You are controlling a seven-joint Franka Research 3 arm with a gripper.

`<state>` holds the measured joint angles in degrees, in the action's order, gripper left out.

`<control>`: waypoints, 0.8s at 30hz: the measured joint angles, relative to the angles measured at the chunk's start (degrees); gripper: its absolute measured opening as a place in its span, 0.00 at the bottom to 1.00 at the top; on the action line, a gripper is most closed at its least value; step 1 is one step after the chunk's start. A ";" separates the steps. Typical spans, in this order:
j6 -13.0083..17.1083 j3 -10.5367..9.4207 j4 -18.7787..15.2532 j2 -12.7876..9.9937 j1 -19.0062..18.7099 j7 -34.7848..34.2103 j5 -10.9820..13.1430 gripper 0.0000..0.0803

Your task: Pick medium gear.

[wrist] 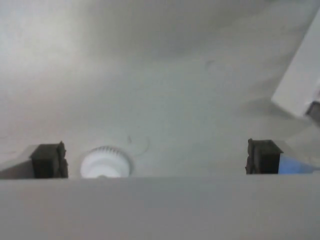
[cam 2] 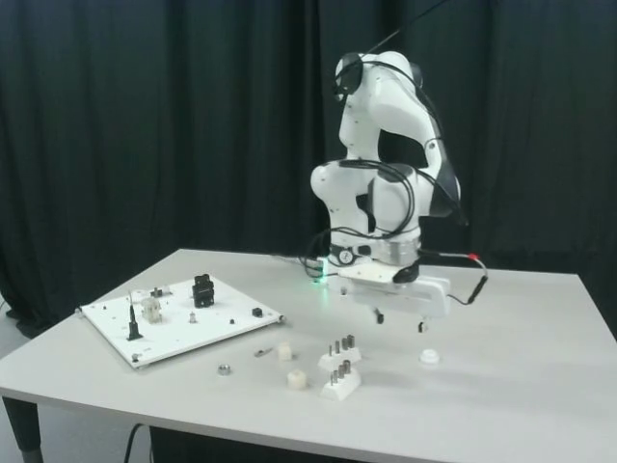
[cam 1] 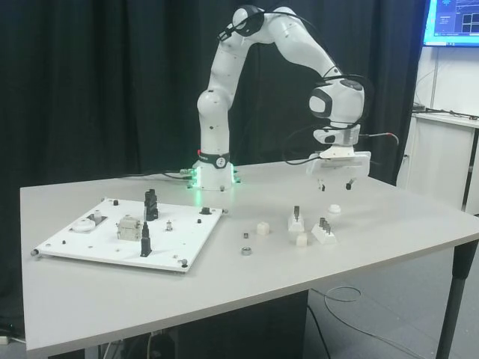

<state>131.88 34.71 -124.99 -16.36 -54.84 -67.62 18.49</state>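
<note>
The gripper is hanging above the table with its jaws spread wide and holding nothing. The medium gear is lying flat on the table below it. In the wrist view the gear is sitting between the two black fingertips but well off centre, close beside one tip and far from the other, at about 8 o'clock from the midpoint of the gap. In the second room view the gear is resting almost under the finger at the outer end of the gripper, at roughly 5 o'clock from the gripper's middle. The gear is round and lying on its face, so it has no long axis to line up with. I judge that the coming move is turning on a sideways shift along the line of the jaws, to bring the gear to the centre of the gap, and then a straight descent.

Counting what is showing: one arm, one gripper, one gear under it. Near it are standing two white peg blocks, two small white cylinders and one small ring. At 9 o'clock across the table one white board is lying with its fixtures.
</note>
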 joint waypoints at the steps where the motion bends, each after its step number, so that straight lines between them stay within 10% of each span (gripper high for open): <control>1: 0.50 -0.16 -0.36 0.01 -0.36 -0.57 -0.03 1.00; 24: 13.59 -5.74 -8.89 -0.21 -3.40 -9.46 -0.05 1.00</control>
<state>145.46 28.96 -133.88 -16.57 -58.24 -77.08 18.45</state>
